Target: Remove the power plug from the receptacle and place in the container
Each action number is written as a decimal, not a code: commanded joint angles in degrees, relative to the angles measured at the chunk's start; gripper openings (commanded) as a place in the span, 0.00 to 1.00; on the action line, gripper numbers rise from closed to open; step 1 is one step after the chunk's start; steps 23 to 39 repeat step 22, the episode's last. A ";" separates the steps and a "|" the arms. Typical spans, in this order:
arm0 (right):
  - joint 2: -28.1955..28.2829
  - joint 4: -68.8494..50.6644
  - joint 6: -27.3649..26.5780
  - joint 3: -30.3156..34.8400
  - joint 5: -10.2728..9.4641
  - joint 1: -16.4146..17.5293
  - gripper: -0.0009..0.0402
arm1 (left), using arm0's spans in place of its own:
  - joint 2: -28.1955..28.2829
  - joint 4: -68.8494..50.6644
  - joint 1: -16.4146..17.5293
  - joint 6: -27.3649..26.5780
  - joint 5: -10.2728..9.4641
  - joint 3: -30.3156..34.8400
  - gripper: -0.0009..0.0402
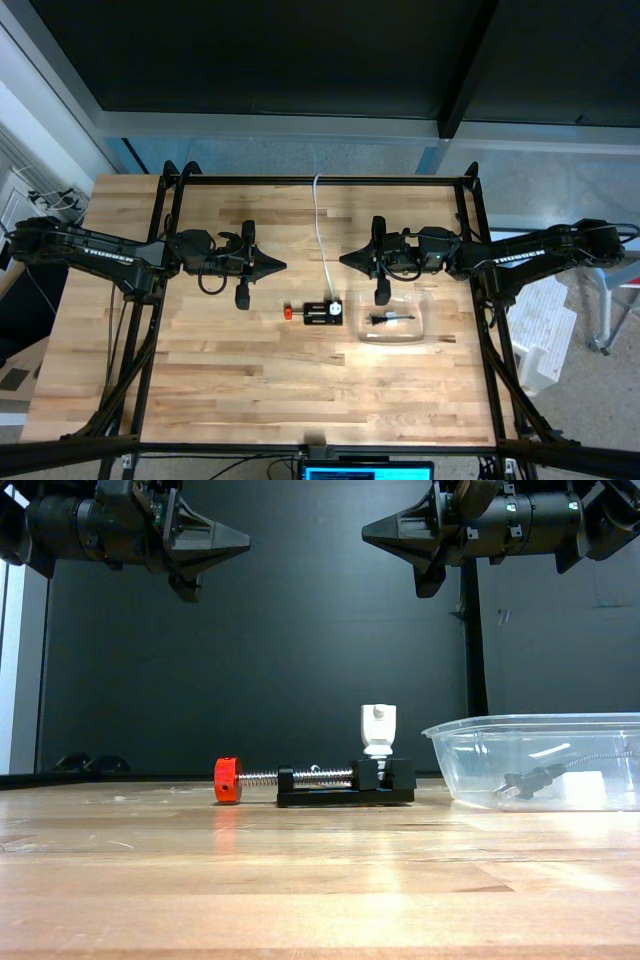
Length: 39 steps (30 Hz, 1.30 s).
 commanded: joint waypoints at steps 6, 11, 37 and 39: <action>0.02 -0.07 -0.98 0.02 0.04 0.02 0.02 | 0.00 0.00 0.00 0.02 0.02 0.00 0.02; 0.02 -0.55 -0.92 0.02 0.04 0.02 0.02 | 0.00 0.00 0.00 0.02 0.02 0.00 0.02; 0.02 -0.76 -0.96 0.02 0.02 0.02 0.02 | 0.00 0.00 0.00 0.02 0.02 0.00 0.02; 0.02 -0.76 -0.96 0.02 0.02 0.02 0.02 | 0.00 0.00 0.00 0.02 0.02 0.00 0.02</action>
